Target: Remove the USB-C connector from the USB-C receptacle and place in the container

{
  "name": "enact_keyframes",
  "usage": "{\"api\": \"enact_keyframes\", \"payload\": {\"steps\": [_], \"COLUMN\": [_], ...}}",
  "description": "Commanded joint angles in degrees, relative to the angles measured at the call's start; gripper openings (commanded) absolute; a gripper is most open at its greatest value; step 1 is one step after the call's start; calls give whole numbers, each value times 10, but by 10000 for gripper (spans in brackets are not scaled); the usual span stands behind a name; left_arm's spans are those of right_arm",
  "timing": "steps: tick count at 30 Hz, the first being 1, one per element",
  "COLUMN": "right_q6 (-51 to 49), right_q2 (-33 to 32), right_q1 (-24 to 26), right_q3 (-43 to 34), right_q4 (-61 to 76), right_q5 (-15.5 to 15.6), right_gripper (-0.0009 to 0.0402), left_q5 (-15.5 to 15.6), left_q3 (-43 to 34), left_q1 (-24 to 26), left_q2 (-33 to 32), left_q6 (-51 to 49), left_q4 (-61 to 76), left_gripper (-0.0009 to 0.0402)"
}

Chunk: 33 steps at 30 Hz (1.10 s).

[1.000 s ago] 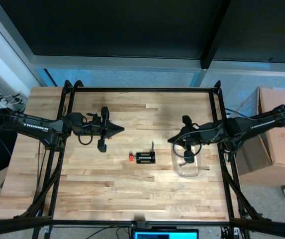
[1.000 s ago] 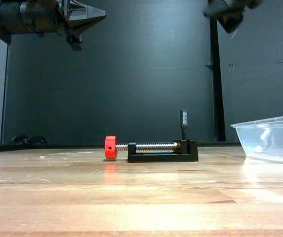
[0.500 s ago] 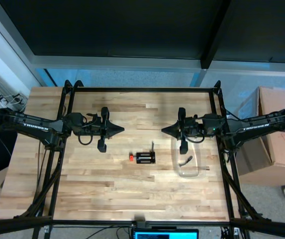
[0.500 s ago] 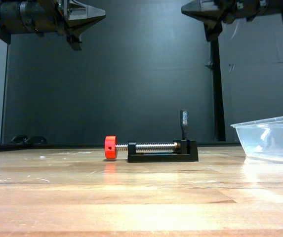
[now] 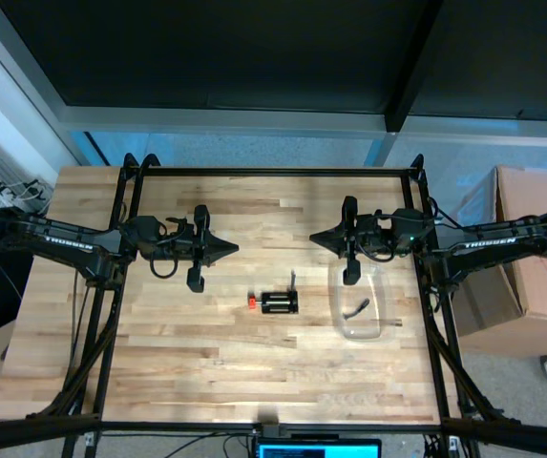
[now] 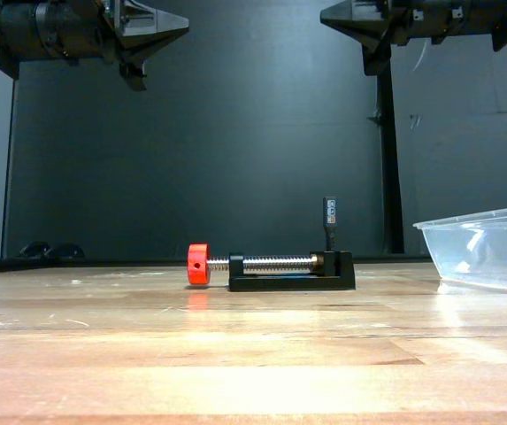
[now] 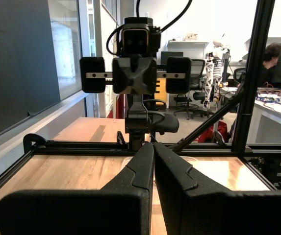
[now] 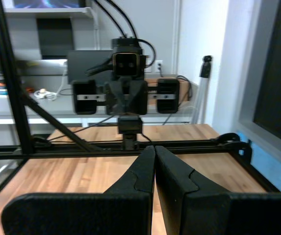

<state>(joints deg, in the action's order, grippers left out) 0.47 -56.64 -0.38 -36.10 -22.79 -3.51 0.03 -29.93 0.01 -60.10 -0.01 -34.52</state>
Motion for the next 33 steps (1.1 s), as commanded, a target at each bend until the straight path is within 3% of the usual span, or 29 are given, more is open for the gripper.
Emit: {"api": "enact_keyframes", "payload": {"steps": [1,11,33], "right_q6": [-1,3,5], "right_q2": [0,-42,-42], "right_q1": [4,4,4], "right_q3": [0,6,4], "right_q4": [-2,-37,-42], "right_q5": [7,21,21], "right_gripper": [0,0,0], "left_q5": [0,0,0], "left_q3": [0,0,0], "left_q1": [0,0,0], "left_q2": [0,0,0], "left_q6": [0,0,0], "left_q4": [0,0,0], "left_gripper": [0,0,0]}}
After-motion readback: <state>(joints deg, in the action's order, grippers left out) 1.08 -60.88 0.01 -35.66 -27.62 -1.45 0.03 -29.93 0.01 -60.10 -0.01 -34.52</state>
